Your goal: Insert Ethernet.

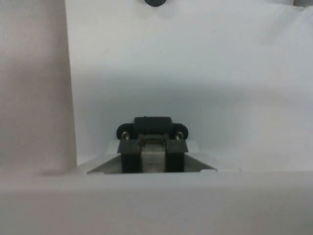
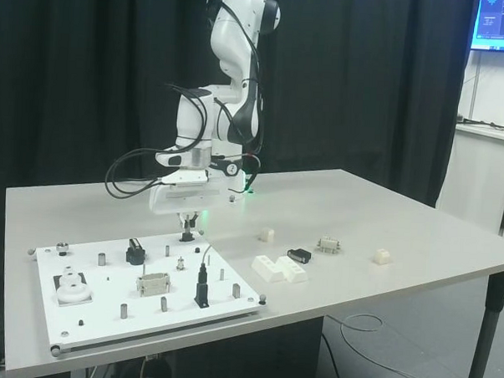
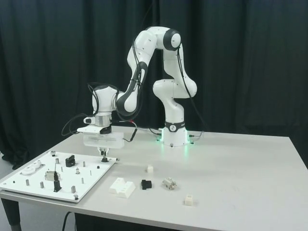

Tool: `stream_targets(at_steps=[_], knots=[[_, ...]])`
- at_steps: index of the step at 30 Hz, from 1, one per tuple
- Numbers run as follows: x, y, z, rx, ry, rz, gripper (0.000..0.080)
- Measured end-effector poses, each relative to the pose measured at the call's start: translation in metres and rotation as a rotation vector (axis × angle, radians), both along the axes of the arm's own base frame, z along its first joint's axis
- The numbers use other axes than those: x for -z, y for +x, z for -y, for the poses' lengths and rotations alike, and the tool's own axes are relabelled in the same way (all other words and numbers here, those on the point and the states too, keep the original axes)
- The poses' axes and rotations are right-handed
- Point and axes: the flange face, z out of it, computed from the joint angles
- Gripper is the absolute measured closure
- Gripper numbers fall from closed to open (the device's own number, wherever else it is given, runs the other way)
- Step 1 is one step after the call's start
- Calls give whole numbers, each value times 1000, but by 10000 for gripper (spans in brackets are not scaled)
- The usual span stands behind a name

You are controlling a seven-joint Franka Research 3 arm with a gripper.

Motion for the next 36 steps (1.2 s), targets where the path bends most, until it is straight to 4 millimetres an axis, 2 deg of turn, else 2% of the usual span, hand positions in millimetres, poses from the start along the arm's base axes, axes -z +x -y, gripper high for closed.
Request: stream_targets(at_steps=[36], knots=[[3, 2, 1, 78, 7, 12, 704]])
